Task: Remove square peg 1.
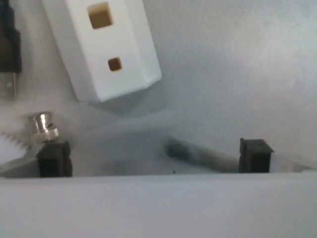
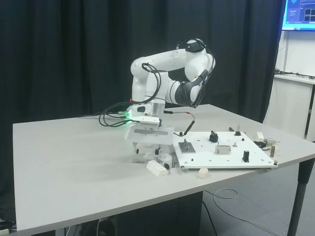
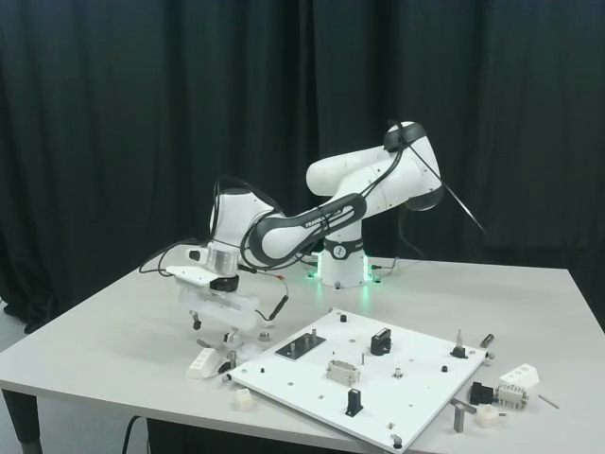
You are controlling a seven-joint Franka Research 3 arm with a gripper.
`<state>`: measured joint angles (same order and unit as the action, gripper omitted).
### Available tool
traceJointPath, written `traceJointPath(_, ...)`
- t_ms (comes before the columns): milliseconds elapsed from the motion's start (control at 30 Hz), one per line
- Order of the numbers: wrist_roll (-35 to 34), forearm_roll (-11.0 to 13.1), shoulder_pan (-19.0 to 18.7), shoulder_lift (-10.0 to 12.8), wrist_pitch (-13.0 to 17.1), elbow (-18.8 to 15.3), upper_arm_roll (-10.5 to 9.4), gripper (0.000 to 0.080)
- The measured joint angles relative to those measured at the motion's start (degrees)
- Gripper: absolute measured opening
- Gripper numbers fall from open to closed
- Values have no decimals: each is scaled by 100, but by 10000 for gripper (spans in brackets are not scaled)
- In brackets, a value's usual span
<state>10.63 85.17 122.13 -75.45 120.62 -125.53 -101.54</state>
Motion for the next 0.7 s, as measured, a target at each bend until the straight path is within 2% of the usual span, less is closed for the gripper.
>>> traceJointPath(133,6,0,-3,0,42,26,16,701)
traceJointPath(167,6,0,-4,0,47,33,23,776)
traceJointPath(700,8,0,-17,16,73,84,86,799)
